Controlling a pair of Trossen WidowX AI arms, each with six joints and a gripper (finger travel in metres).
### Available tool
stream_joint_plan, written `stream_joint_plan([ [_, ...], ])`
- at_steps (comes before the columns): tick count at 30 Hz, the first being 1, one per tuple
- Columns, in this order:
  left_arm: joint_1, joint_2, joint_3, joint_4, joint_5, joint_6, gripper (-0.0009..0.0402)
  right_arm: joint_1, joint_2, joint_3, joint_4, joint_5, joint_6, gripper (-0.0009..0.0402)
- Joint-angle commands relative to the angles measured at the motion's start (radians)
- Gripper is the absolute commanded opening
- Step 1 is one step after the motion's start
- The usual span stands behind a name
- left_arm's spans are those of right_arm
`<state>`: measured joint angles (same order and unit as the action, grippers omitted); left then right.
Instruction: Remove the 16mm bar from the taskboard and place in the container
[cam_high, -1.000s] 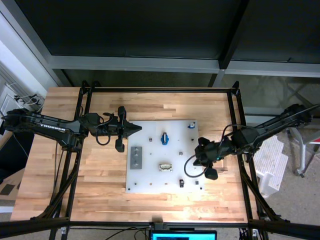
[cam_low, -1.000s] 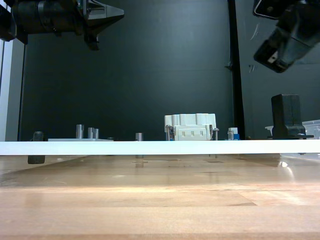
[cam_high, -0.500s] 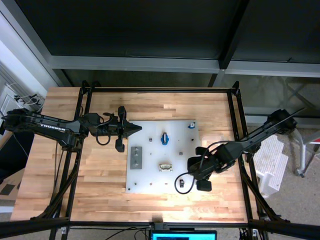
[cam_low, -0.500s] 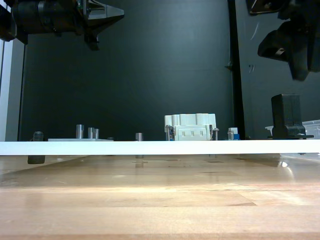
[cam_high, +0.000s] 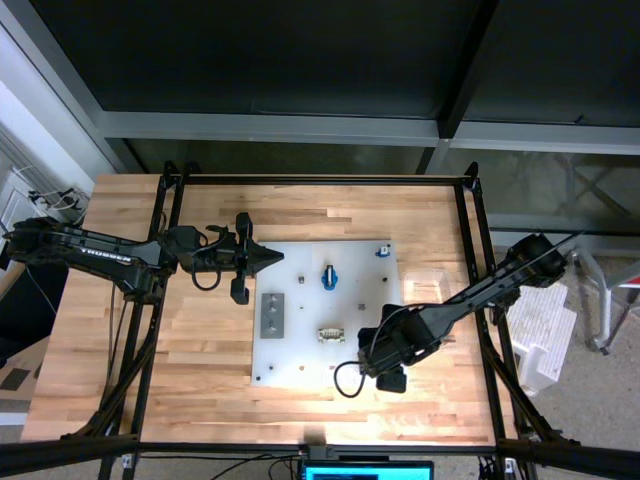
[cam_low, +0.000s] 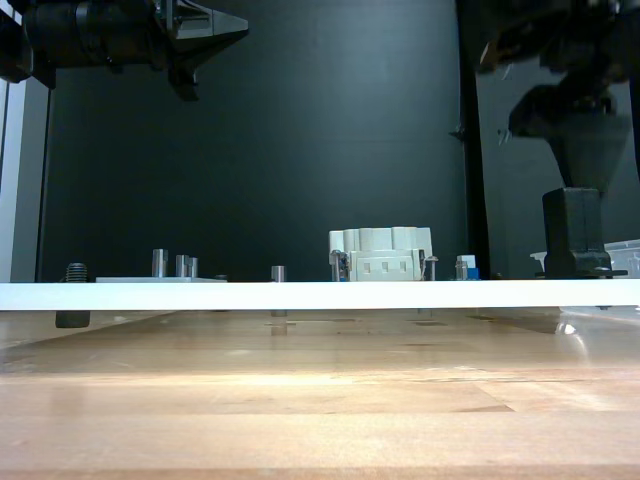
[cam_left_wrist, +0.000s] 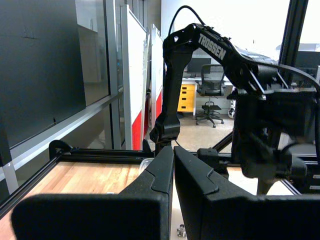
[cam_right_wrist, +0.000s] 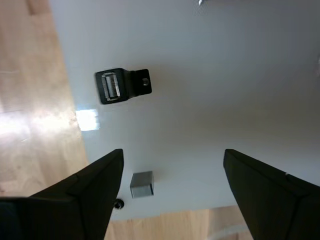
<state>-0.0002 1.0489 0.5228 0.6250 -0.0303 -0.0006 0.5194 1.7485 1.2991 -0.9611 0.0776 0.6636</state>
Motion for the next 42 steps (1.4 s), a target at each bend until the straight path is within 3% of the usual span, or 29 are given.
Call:
stream_joint_plan([
  [1,0.0,0.0,0.0,0.0,0.0,0.0,0.0,0.005,0.028,0.001,0.004,0.0,0.014,0.0309],
  [8,0.0,0.0,0.0,0.0,0.0,0.0,0.0,0.011,0.079,0.0,0.03,0.0,0.04,0.0319],
  [14,0.0,0.0,0.0,0.0,0.0,0.0,0.0,0.011,0.105,-0.001,0.085,0.002,0.041,0.0291],
  [20,0.0,0.0,0.0,0.0,0.0,0.0,0.0,0.011,0.111,-0.001,0.108,0.01,0.044,0.023],
  [37,0.0,0.0,0.0,0.0,0.0,0.0,0.0,0.011,0.111,-0.001,0.113,0.01,0.046,-0.0004],
  [42,0.0,0.0,0.0,0.0,0.0,0.0,0.0,0.011,0.11,-0.001,0.114,0.01,0.046,0.0007],
])
